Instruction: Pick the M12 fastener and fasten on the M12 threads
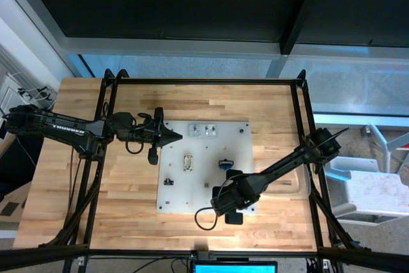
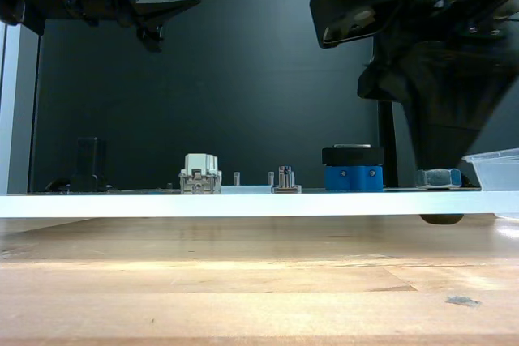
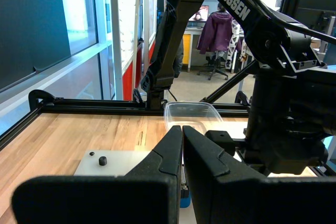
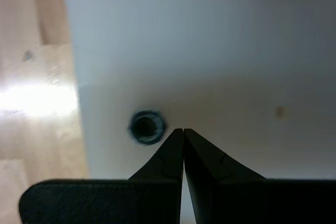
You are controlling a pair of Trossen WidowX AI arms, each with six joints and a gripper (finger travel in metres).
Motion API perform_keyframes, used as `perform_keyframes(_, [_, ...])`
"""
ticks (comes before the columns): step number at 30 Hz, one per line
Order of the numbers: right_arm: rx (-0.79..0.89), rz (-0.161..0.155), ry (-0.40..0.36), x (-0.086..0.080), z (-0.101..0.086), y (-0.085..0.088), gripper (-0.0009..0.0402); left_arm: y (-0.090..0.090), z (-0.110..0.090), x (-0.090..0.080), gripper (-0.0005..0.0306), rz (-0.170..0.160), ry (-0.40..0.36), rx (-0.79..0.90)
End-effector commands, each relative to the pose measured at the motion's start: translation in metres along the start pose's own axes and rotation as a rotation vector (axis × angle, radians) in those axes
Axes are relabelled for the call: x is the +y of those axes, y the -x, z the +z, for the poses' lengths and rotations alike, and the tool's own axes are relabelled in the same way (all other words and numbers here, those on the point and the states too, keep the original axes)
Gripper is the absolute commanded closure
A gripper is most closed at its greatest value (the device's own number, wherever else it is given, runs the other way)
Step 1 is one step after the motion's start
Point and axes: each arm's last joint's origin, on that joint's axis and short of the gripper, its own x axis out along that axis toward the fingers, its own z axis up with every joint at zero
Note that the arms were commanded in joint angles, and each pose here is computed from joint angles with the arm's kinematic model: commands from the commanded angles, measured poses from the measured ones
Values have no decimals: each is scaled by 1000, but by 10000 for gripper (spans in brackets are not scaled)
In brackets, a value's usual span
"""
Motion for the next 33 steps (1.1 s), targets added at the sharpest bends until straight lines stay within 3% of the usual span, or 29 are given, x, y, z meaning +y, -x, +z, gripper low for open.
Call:
perform_keyframes(1, [33, 78, 4, 3, -1, 1, 393, 0, 0, 0, 300, 0, 0, 0])
perform_keyframes(3, [62, 158, 18, 5, -1, 4, 393, 0, 0, 0, 300, 0, 0, 1])
perform_keyframes(6, [84, 247, 74, 7, -2, 9, 393, 0, 0, 0, 300, 0, 0, 0])
perform_keyframes(9, [80, 260, 93, 7, -2, 13, 393, 0, 0, 0, 300, 0, 0, 1])
perform_keyframes(13, [76, 210, 87, 4, -3, 14, 393, 0, 0, 0, 300, 0, 0, 0])
perform_keyframes(18, [13, 95, 60, 0, -2, 16, 393, 0, 0, 0, 300, -1, 0, 1])
perform_keyframes(22, [-5, 62, 54, -1, -1, 17, 393, 0, 0, 0, 300, 0, 0, 0])
perform_keyframes(26, [-37, -4, 23, -3, -1, 16, 393, 0, 0, 0, 300, 0, 0, 0])
perform_keyframes(33, [-42, -30, 5, -5, -3, 11, 393, 0, 0, 0, 300, 0, 0, 0])
